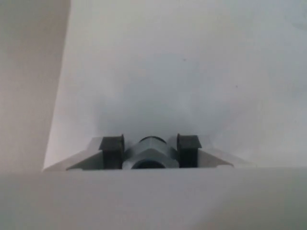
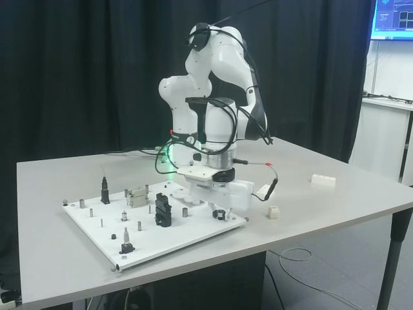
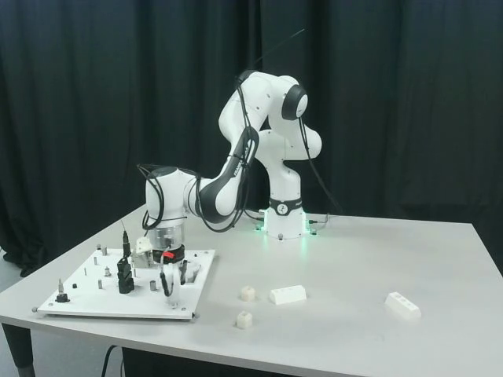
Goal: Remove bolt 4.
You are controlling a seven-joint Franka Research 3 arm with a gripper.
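Wrist view shows the tool (image 1: 149, 152) pinching a bolt (image 1: 149, 154), its lower part hidden.

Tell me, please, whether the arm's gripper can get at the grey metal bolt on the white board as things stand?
Probably yes: the gripper already has the grey metal bolt between its black fingers, nothing blocking, low over the white board.

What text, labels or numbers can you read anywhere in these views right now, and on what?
None can be read.
The screen at the upper corner of the first room view shows lines too small to read.
The white board shows no readable bolt numbers.
The wrist view shows only the gripper closed on a grey bolt, with no marking.
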